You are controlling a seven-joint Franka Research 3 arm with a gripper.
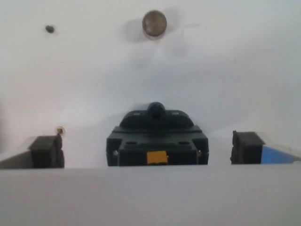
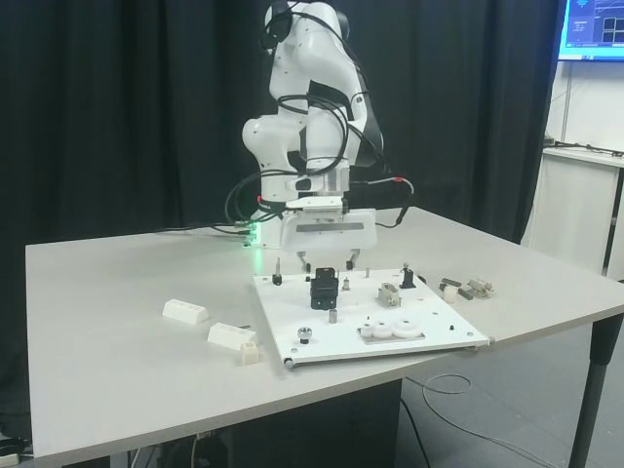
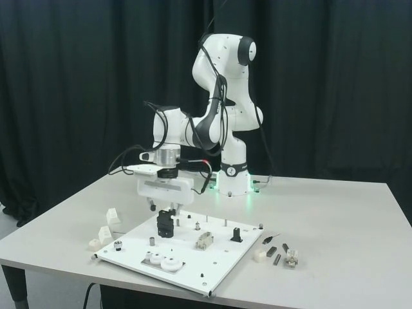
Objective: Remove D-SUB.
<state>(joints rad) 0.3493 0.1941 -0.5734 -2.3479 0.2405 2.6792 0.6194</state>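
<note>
The D-SUB connector (image 2: 324,289) is a black block standing on the white board (image 2: 429,317), near the board's middle. My gripper (image 2: 326,261) hangs directly above it, open. In the wrist view the connector (image 1: 156,141) lies between the two black fingertips (image 1: 46,151), with a clear gap on each side. Neither finger touches it. In the second room view the gripper (image 3: 163,207) is just over the connector (image 3: 166,223) on the board (image 3: 212,261).
White gears (image 2: 395,330) sit near the board's front edge. A black bracket (image 2: 408,280) and small pegs stand beside the connector. Two white blocks (image 2: 185,311) lie on the grey table left of the board; small connectors (image 2: 468,288) lie to its right. A round metal stud (image 1: 154,23) is on the board beyond the connector.
</note>
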